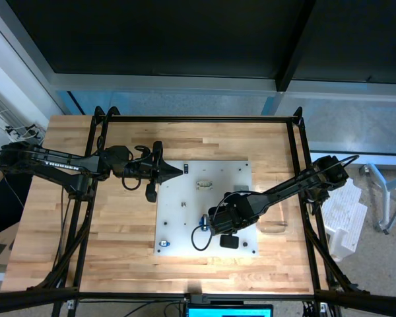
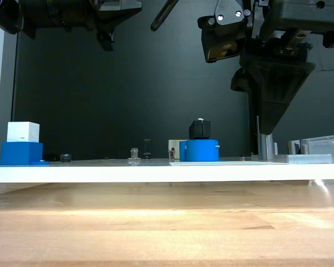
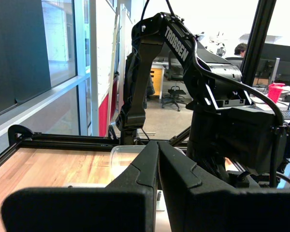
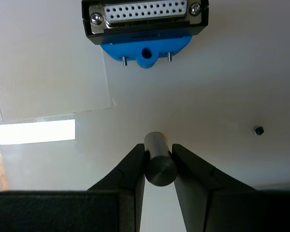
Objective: Pick the 16mm cylinder and install on the taskboard
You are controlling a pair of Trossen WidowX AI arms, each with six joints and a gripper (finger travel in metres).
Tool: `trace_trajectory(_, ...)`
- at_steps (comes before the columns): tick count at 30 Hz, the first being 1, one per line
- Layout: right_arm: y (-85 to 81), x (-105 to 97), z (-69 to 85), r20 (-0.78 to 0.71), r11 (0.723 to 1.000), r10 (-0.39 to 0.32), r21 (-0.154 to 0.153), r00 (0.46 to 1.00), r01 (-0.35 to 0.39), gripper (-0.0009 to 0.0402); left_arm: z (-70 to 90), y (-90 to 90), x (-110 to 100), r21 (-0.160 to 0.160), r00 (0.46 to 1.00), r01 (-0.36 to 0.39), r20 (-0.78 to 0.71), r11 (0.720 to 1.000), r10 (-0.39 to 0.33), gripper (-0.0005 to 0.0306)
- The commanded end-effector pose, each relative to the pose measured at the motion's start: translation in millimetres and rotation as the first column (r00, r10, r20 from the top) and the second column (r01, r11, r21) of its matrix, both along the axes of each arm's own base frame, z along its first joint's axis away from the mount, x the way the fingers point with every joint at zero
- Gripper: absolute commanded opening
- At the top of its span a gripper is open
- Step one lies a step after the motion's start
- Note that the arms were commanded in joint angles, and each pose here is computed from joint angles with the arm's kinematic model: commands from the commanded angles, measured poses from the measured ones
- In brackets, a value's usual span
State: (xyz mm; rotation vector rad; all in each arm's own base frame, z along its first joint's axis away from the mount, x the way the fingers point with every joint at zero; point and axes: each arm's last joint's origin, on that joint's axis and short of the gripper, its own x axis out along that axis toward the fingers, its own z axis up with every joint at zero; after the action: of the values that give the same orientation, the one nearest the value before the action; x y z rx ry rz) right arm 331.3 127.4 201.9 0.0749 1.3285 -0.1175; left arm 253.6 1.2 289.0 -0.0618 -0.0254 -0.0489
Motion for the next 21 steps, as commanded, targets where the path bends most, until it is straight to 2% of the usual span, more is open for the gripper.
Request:
trace_trajectory(1, -1.0, -0.3, -1.0, 0.000, 1.000, -0.003, -0.014, 1.000, 0.003, 0.0007, -0.1, 0.1, 0.1, 0.000, 1.000, 0.000, 0.000, 1.000, 0.000, 0.0000)
trace_trajectory(21, 0.1, -1.5, -1.4, -0.011, 1.000, -0.001, -0.004, 1.000, 0.001, 0.0007, 0.0, 0.0, 0.0, 0.000, 1.000, 0.000, 0.000, 1.000, 0.000, 0.0000)
